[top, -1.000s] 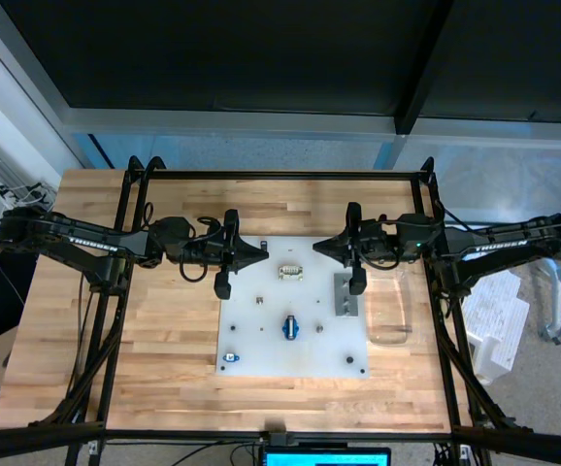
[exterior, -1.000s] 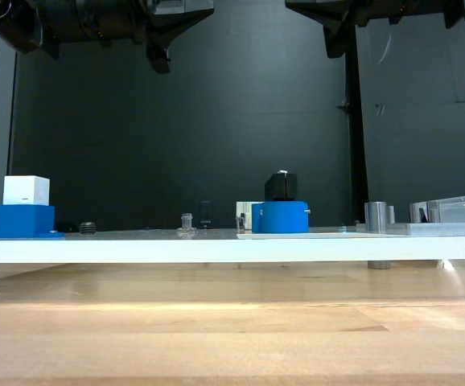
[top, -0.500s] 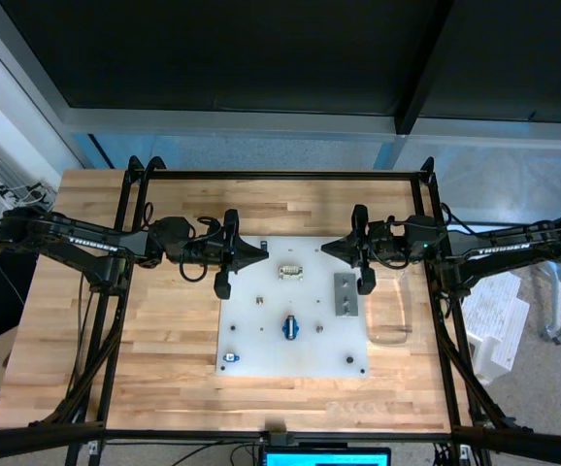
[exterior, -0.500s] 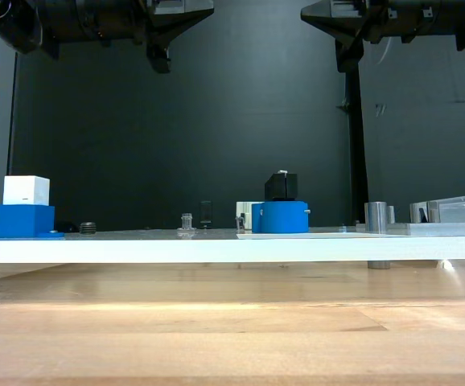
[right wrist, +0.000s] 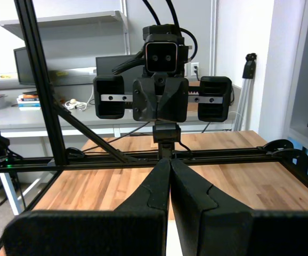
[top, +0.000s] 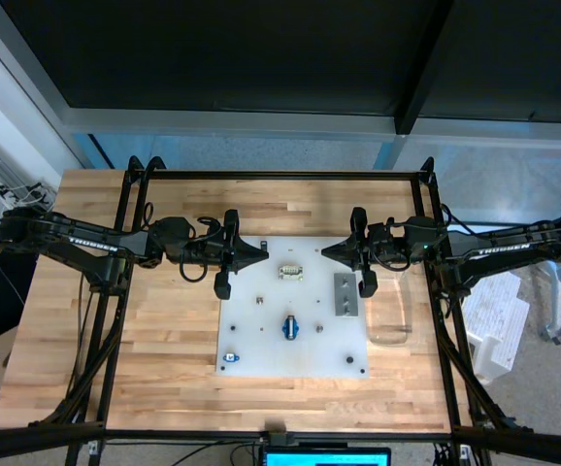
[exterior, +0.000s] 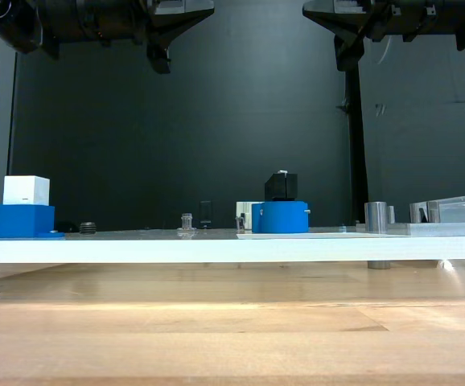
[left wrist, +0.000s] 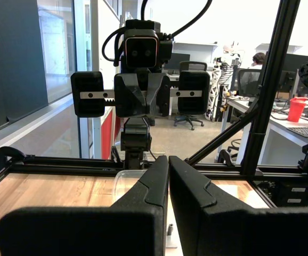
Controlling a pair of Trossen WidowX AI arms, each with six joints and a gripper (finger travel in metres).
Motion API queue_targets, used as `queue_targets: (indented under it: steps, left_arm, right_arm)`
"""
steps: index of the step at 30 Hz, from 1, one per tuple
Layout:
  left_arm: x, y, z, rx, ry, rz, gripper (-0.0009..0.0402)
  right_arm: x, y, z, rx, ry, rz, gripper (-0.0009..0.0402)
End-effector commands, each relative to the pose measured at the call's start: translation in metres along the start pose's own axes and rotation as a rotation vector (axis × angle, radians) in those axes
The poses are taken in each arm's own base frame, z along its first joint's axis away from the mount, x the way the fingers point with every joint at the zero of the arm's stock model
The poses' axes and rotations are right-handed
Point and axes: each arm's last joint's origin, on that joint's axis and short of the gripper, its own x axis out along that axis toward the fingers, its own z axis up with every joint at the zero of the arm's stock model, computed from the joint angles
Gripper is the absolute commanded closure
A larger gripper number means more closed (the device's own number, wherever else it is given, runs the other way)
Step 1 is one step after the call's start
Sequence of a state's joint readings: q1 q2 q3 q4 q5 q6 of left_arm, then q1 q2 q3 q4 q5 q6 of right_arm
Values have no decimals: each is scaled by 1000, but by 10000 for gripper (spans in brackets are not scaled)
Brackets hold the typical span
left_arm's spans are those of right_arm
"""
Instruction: Pick the 16mm cylinder and install on the taskboard
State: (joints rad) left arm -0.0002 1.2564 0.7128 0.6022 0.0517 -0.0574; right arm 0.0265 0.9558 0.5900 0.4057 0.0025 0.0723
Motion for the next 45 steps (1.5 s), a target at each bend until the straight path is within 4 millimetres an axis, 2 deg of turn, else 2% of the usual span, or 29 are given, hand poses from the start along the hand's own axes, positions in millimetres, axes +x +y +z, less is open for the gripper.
queue_targets:
  steps: [1,45]
  left_arm:
    - [0,0,0,0,0,0,393]
    - [0,0,0,0,0,0,393]
  right_arm:
    - [0,0,0,-2,-2,-7,393]
    - [0,-1,0,-2,-2,-42,393]
